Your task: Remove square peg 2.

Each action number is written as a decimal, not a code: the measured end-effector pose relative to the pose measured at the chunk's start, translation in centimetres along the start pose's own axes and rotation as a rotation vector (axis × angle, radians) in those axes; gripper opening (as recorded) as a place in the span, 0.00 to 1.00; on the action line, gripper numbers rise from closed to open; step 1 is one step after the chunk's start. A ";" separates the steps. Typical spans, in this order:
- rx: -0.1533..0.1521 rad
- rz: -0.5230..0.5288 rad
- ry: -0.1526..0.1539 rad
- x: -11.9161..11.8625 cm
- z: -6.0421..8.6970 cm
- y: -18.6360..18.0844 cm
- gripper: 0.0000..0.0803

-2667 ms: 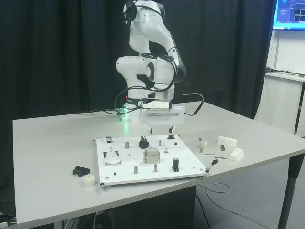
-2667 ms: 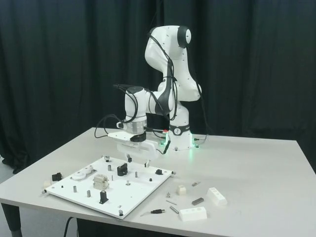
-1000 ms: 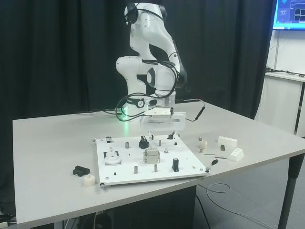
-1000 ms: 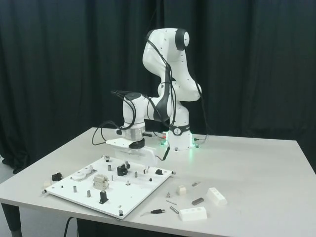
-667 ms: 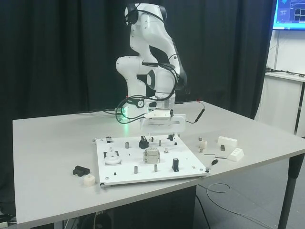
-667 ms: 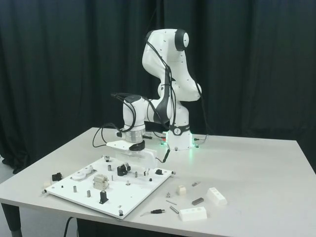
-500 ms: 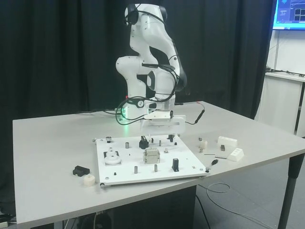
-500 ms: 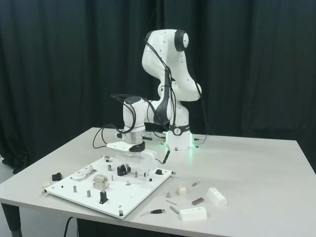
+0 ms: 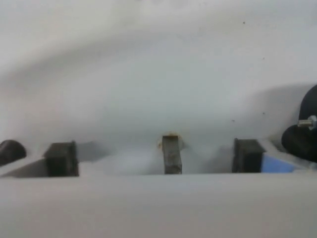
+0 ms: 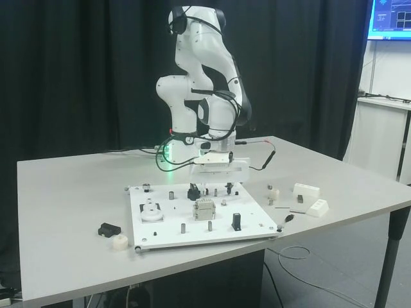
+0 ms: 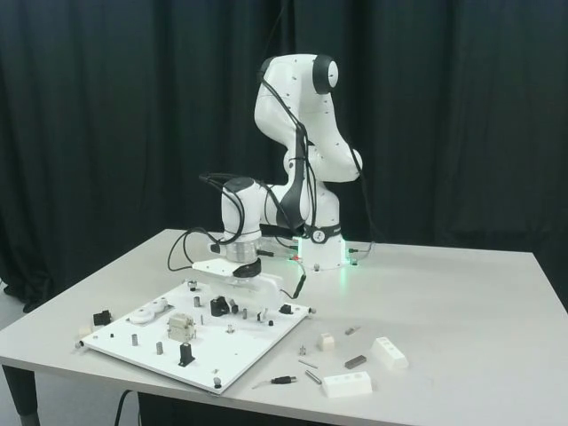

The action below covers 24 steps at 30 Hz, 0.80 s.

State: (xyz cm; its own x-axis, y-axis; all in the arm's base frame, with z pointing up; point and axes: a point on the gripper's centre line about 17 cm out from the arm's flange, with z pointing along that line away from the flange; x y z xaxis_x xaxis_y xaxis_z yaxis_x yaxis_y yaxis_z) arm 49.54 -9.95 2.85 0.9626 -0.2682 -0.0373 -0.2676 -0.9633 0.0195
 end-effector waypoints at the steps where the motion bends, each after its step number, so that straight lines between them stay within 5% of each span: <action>1: 0.000 0.000 -0.001 0.0 0.1 0.0 0.99; 2: 0.000 0.000 -0.002 -0.1 0.1 0.0 0.83; 10: -0.002 0.003 -0.008 -0.2 0.4 0.3 0.83; 11: -0.002 0.004 -0.009 -0.2 0.5 0.3 0.42; 16: -0.003 0.007 -0.010 -0.3 0.6 0.5 0.42; 17: -0.003 0.007 -0.010 -0.3 0.6 0.5 0.22; 22: -0.004 0.009 -0.010 -0.2 0.6 0.7 0.22; 23: -0.004 0.009 -0.010 -0.2 0.6 0.7 0.08; 24: -0.004 0.009 -0.010 -0.2 0.6 0.8 0.08</action>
State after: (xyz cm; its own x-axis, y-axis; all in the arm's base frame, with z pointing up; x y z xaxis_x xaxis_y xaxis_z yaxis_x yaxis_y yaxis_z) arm 49.09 -10.63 2.31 0.9597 -0.2771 -0.0469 -0.2763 -0.9608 0.0243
